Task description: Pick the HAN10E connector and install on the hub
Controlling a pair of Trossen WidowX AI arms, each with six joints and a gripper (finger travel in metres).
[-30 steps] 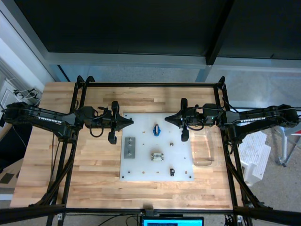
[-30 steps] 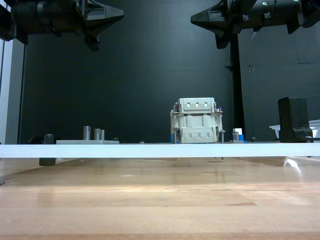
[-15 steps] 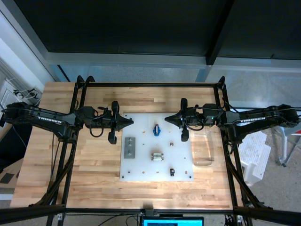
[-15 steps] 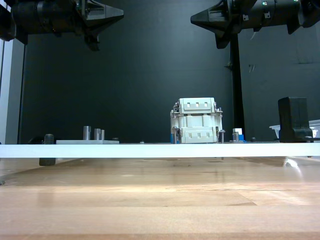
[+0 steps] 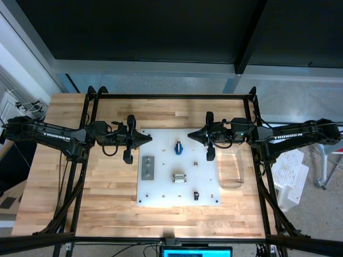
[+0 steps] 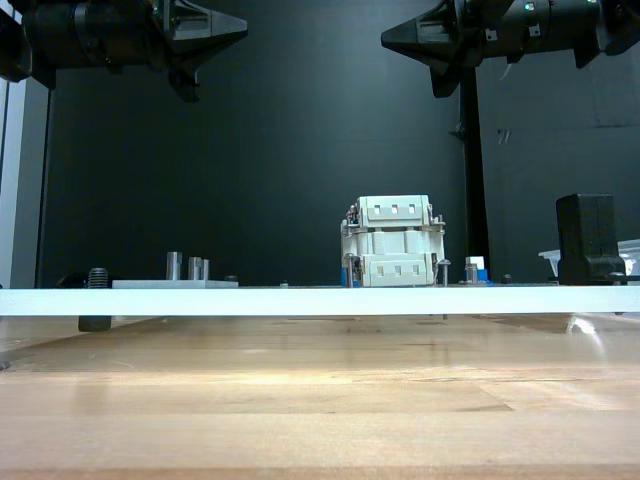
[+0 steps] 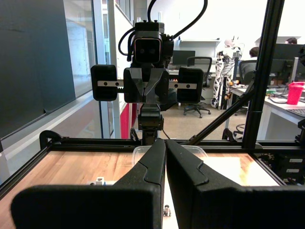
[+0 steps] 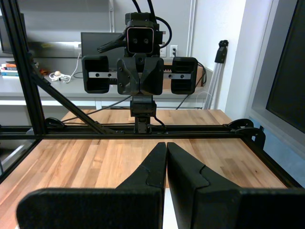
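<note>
HAN10E connector [image 6: 395, 210] is seen in the low view as the upper tier of a pale beige stack, resting directly on the hub [image 6: 392, 268], which is fixed to the white plate [image 5: 161, 198] near the middle of the desk [image 5: 107, 203]. From the square, level way the upper block is carried by the lower one, the plug is judged to be seated in its socket already, so that little or nothing of the task is thought to be outstanding; whether it is fully latched cannot be told.

The left gripper [image 5: 147, 138] is held high above the plate's left edge and the right gripper [image 5: 192, 136] high above its far right part, both well apart from the stack and pointed inward at each other. The fingers [image 7: 155, 157] of the left one are pressed together on nothing, and the right one's fingers [image 8: 155, 162] are likewise closed and empty. This raised, withdrawn pose is taken to be a rest position, chosen so that the board is kept free of the arms.

A grey metal block [image 5: 147, 167] is bolted left of the hub, a blue piece [image 5: 179, 148] is set beyond it, and a clear container [image 5: 231, 171] is placed just off the plate's right edge.
</note>
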